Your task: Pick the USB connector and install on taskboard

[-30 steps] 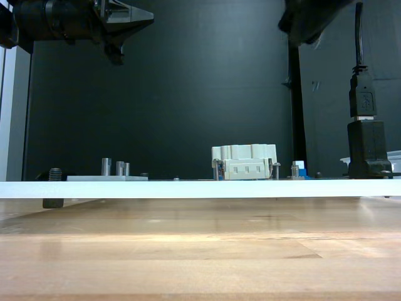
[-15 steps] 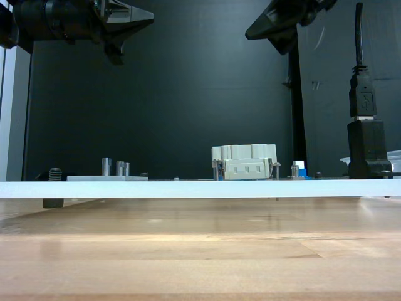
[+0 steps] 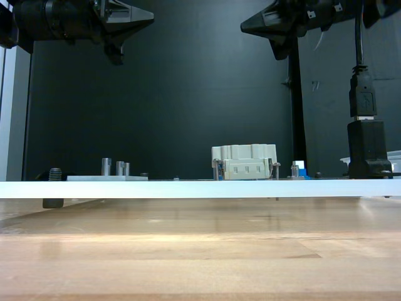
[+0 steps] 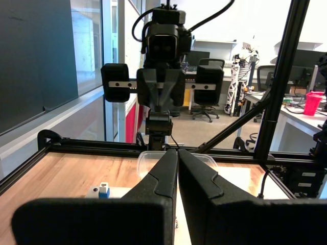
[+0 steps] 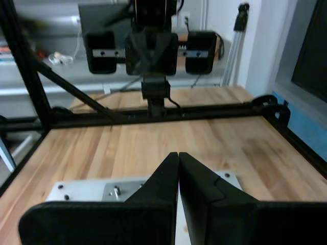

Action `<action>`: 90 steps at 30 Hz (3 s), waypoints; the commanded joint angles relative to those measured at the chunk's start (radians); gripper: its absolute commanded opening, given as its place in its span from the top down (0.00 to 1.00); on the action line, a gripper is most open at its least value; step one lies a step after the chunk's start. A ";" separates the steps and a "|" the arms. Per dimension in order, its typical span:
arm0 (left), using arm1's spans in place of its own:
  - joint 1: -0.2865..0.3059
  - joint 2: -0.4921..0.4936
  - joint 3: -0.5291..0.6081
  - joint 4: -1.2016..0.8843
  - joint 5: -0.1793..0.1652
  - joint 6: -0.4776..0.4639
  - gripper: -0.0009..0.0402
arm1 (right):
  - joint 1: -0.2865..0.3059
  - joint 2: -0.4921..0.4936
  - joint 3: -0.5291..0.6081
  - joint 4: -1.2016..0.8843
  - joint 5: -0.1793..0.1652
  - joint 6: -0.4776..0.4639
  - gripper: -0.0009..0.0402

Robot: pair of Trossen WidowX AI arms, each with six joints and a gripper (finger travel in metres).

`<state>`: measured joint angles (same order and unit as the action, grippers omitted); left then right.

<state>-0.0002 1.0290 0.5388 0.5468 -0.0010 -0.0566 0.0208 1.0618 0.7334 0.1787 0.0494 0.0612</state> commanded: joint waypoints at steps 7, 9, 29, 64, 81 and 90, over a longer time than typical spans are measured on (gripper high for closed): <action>0.000 0.000 0.000 0.000 0.000 0.000 0.98 | -0.023 -0.021 -0.082 0.195 -0.051 0.006 0.98; 0.000 0.000 0.000 0.001 0.000 0.000 0.98 | -0.023 -0.025 -0.090 0.217 -0.051 0.005 0.98; 0.000 0.000 0.000 0.000 0.000 0.000 0.98 | -0.023 -0.033 -0.119 0.251 -0.042 -0.010 0.98; 0.000 0.000 0.000 0.000 0.000 0.000 0.98 | -0.023 -0.033 -0.120 0.261 -0.033 0.013 0.98; 0.000 0.000 0.000 0.000 0.000 0.000 0.98 | -0.023 -0.033 -0.120 0.258 -0.024 0.008 0.98; 0.000 0.000 0.000 0.000 0.000 0.000 0.98 | -0.023 -0.033 -0.120 0.253 -0.023 0.009 0.98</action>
<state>-0.0002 1.0290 0.5388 0.5468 -0.0010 -0.0563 -0.0021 1.0290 0.6132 0.4324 0.0261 0.0692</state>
